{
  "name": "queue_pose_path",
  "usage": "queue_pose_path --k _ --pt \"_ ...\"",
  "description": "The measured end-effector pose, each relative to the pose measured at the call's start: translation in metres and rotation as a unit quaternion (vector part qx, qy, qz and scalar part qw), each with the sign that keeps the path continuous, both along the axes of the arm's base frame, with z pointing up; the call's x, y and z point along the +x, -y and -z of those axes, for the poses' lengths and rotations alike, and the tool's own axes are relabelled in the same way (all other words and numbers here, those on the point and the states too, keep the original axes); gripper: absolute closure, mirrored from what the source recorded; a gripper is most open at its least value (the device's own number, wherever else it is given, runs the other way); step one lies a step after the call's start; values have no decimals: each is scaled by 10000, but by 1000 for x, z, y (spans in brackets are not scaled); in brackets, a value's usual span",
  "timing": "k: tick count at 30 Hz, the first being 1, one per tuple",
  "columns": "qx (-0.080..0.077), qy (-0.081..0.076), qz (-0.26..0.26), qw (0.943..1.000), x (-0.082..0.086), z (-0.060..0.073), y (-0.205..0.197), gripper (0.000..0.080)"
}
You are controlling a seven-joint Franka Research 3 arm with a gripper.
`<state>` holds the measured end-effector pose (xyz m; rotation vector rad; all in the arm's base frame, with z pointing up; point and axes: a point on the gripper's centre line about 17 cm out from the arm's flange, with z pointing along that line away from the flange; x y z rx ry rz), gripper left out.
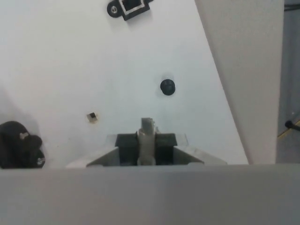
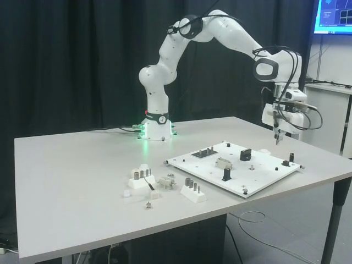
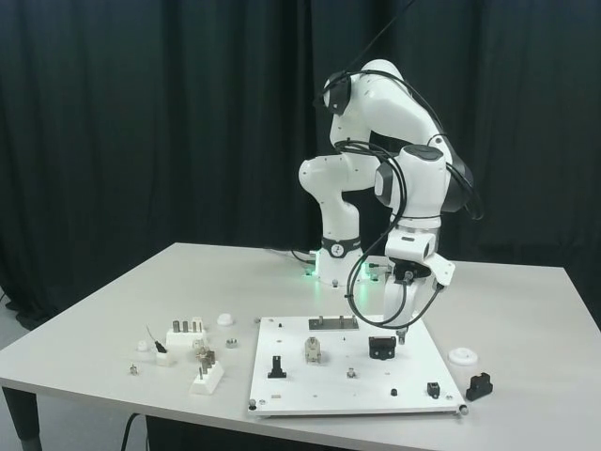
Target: Place Ethernet.
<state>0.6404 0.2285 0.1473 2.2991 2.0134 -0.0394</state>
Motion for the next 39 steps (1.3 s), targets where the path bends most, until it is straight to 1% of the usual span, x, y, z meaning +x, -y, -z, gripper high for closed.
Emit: queue_pose_path --k 18,22,28,39 --pt "-52 -89 230 9997 0 -3 -2 730" --pt "-90 -104 348 9993 0 -4 0 730" --pt "-288 -175 515 9981 -3 -6 16 730" --pt "-688 -411 742 9940 -11 -9 60 730"
